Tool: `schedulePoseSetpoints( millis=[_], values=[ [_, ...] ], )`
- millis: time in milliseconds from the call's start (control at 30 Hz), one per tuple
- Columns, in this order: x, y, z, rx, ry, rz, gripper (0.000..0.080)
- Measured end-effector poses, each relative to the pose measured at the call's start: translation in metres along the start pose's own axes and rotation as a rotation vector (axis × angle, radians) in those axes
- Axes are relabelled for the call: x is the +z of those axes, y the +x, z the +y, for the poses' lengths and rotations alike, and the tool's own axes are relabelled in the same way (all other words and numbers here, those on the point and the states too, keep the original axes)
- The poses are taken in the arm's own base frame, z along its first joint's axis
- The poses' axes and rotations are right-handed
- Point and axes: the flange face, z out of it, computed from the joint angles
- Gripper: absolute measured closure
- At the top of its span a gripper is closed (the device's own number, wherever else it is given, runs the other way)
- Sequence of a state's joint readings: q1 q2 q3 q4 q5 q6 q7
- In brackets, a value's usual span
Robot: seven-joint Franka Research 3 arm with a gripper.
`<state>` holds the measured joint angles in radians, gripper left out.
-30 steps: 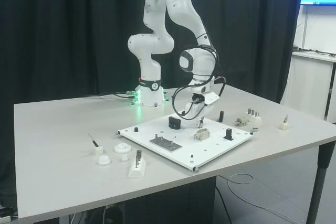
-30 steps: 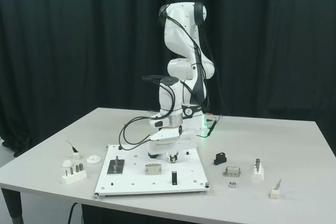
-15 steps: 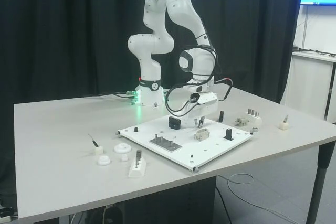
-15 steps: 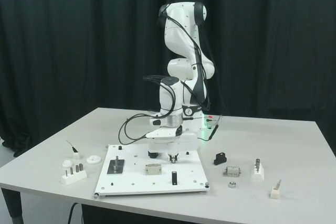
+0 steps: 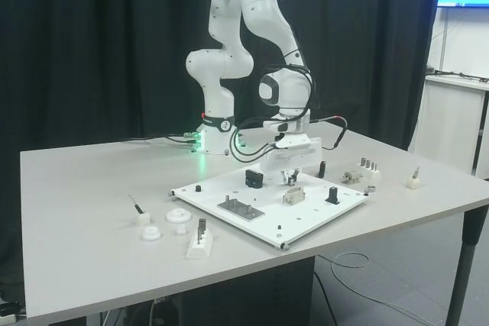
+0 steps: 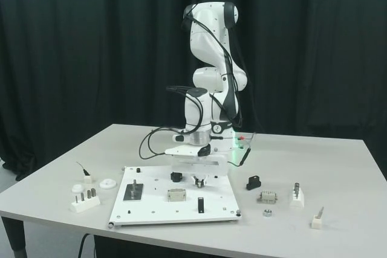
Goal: Insert BNC.
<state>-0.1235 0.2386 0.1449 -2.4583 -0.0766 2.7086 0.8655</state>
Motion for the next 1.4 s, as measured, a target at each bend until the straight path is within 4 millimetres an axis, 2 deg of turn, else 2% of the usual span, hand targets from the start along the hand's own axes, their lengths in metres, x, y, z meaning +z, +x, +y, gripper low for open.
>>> schedulePoseSetpoints(
  millis=[600, 1400],
  values=[
    [0.0003, -0.0016, 0.0003, 0.293, 0.008, 0.005, 0.0678],
    [0.0003, -0.0034, -0.001, 0.777, 0.02, 0.009, 0.0678]
  ],
)
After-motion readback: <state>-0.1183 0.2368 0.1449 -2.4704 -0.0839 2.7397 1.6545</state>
